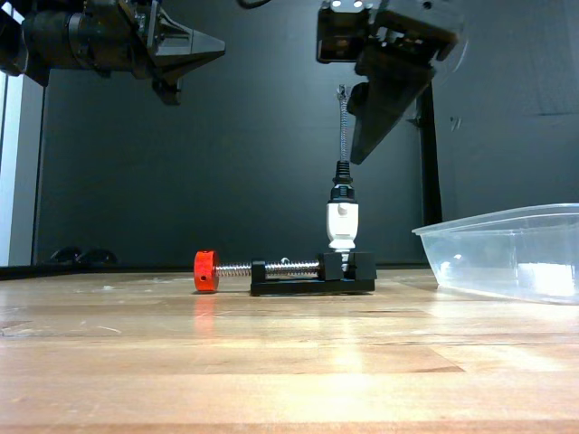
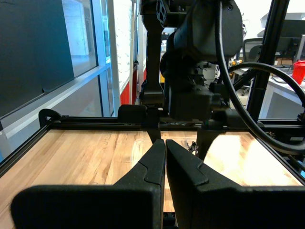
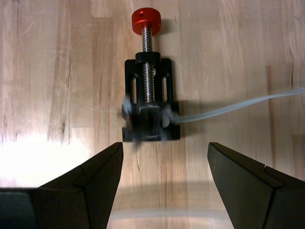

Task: Remove the power plug from the receptacle and place in the container

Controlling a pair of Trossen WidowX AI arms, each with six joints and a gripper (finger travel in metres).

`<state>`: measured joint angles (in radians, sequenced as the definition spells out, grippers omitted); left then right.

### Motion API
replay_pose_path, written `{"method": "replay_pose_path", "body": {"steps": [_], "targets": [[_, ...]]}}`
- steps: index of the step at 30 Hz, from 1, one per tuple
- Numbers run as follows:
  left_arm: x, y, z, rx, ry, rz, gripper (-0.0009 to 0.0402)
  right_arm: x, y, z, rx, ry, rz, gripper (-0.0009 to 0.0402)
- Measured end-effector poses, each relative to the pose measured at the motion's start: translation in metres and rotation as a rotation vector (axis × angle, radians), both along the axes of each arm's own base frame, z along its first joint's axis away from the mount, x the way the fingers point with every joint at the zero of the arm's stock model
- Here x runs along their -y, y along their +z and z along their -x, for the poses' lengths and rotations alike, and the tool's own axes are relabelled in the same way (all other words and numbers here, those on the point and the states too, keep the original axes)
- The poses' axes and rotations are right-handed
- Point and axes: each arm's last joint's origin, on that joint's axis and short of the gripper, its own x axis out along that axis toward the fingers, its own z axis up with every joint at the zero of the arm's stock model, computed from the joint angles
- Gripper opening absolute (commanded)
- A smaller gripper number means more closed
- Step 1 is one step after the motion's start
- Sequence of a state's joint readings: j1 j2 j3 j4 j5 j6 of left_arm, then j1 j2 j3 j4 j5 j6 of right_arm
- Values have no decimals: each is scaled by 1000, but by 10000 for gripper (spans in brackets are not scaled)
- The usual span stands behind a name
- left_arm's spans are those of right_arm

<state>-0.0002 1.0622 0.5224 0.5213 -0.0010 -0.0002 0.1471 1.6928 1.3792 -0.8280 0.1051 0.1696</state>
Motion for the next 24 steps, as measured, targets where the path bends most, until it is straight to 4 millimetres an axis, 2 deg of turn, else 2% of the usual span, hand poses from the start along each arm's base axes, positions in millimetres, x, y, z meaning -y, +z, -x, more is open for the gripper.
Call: {"method": "replay_pose_path", "body": {"steps": [9, 24], "targets": [[0, 0, 0, 0, 0, 0, 0, -4, -10, -16, -37, 6, 6, 248], [0, 0, 0, 1, 0, 0, 0, -6, -17, -22, -22, 9, 11, 248]]}}
